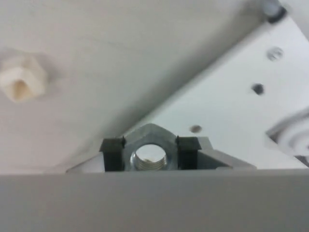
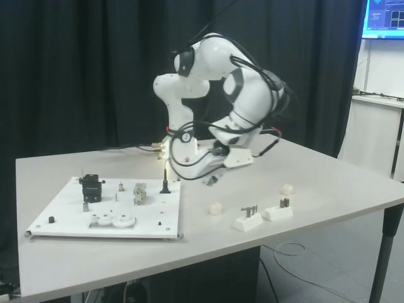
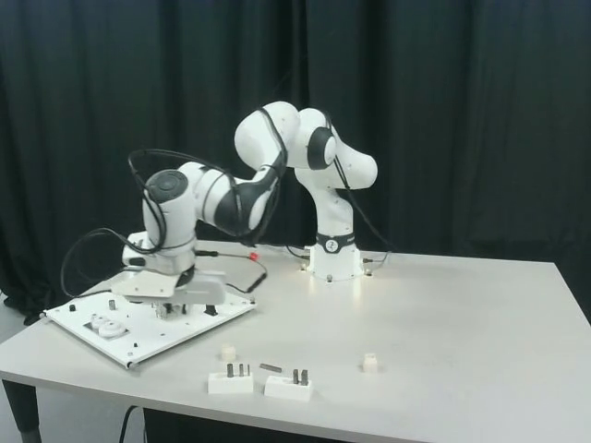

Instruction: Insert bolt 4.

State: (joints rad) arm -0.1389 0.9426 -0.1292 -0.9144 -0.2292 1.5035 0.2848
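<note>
My gripper (image 1: 150,155) is shut on a grey metal hex piece (image 1: 150,138) with a threaded hole through its middle, clamped between two black pads (image 1: 113,154). It looks like a nut; no bolt shaft shows. The gripper hangs low over the edge where the white board (image 1: 231,106) meets the grey table (image 1: 120,58). From the first room view the gripper (image 2: 211,180) sits just past the board's (image 2: 63,218) right edge. The second room view has the gripper (image 3: 172,309) over the board (image 3: 189,334).
Two white holders (image 2: 247,221) (image 2: 278,212) with upright bolts stand near the table's front, also holders (image 3: 230,381) (image 3: 288,387). Small white blocks (image 2: 215,208) (image 2: 287,188) lie loose; one block (image 1: 21,79) is near the gripper. The board carries a black part (image 2: 92,187), a black peg (image 2: 165,186) and white gears (image 2: 110,221).
</note>
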